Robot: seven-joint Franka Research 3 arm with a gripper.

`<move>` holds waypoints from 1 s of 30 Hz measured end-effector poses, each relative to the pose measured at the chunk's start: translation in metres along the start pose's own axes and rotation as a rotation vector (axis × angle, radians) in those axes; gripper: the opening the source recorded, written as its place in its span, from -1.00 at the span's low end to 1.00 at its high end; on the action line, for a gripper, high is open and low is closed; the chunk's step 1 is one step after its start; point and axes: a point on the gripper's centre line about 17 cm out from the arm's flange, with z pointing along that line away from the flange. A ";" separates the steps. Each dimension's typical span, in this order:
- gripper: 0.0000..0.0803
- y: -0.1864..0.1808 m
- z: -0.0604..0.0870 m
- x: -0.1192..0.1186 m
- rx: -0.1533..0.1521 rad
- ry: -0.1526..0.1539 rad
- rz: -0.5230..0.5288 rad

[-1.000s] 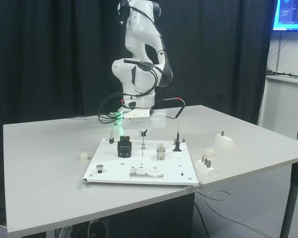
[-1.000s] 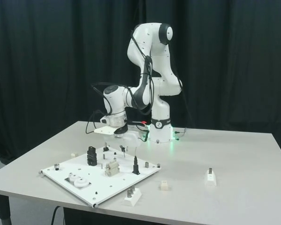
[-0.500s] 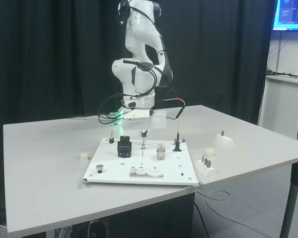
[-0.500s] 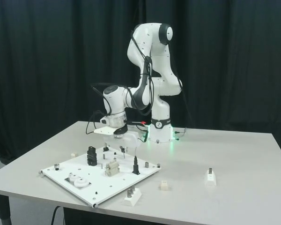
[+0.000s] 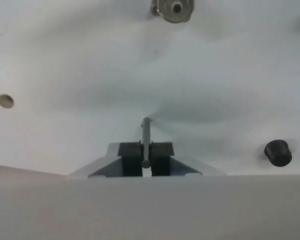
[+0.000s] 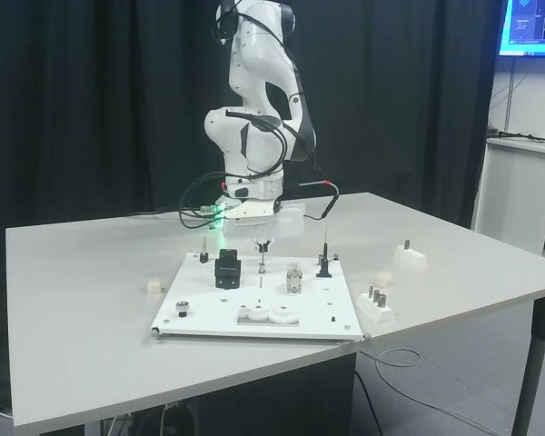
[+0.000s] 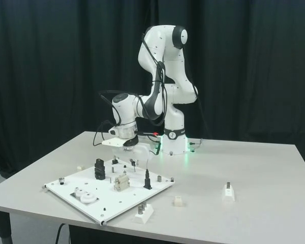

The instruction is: Insert round peg 1.

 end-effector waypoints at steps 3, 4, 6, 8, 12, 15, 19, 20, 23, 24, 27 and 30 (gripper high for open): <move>-0.91 0.000 0.000 0.000 0.000 0.000 0.000; -0.91 0.000 0.000 0.000 0.000 0.000 0.000; -0.91 0.000 0.000 0.000 0.000 -0.001 0.000; -0.91 0.000 0.000 0.000 0.000 -0.001 0.000; -0.91 0.000 0.000 -0.001 0.000 -0.004 0.000; -0.91 0.000 0.000 -0.002 0.001 -0.007 0.000; -0.91 -0.001 0.001 -0.004 0.002 -0.013 0.000; -0.91 -0.001 0.001 -0.004 0.002 -0.014 0.000; -0.91 -0.001 0.001 -0.007 0.004 -0.023 0.001; -0.91 -0.001 0.001 -0.007 0.004 -0.025 0.001; -0.91 -0.001 0.001 -0.008 0.005 -0.027 0.001; -0.91 0.000 0.001 -0.008 0.005 -0.029 0.002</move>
